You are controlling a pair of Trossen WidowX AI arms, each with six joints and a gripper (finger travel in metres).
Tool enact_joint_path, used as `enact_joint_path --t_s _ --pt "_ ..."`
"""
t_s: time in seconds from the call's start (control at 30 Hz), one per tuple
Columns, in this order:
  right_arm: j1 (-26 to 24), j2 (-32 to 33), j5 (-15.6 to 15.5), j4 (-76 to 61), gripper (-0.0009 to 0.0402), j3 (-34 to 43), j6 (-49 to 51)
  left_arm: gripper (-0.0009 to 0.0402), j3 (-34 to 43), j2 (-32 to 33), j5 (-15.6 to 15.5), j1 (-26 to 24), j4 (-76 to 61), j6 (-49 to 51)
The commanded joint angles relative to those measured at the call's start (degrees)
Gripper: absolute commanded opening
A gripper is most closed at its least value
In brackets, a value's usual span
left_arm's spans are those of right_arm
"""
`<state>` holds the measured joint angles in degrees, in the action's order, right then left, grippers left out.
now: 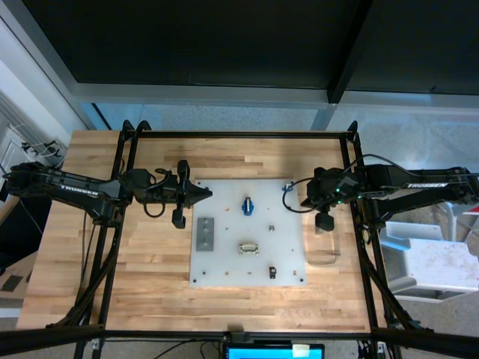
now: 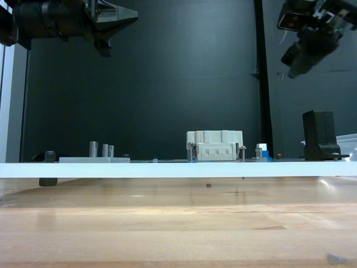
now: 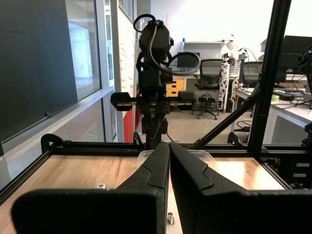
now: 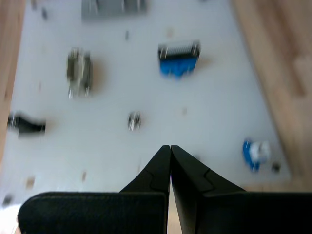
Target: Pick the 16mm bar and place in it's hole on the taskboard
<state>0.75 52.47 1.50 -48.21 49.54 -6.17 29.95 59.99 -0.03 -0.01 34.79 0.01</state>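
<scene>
The white taskboard (image 1: 224, 269) lies in the middle of the table. A grey block (image 1: 205, 233) sits on its left part, and three short metal bars (image 2: 93, 149) stand upright in it. I cannot tell which of them is the 16mm bar. My left gripper (image 1: 200, 193) hangs shut and empty high above the board's left edge, its fingers (image 3: 161, 163) pressed together. My right gripper (image 1: 303, 199) hangs shut and empty above the board's right edge. Its fingers (image 4: 163, 161) point down toward the board (image 4: 204, 112), with the grey block (image 4: 114, 7) far beyond them.
On the board are a blue connector (image 1: 248, 205), a pale multi-pin connector (image 2: 215, 146) and a black part (image 2: 321, 135). A clear container (image 1: 323, 248) lies on the table just right of the board. Black frame rails (image 1: 239, 134) ring the table.
</scene>
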Motion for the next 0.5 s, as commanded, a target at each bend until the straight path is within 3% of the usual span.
enact_joint_path --t_s 0.03,0.5 --pt "0.59 1.46 -1.55 -6.19 0.0000 1.64 0.07 0.0000 0.00 0.00 0.00 0.00 0.02 0.00" --pt "5.16 2.93 -1.57 -25.97 0.0000 2.51 0.63 0.0000 0.00 0.00 0.00 0.00 0.02 0.02"
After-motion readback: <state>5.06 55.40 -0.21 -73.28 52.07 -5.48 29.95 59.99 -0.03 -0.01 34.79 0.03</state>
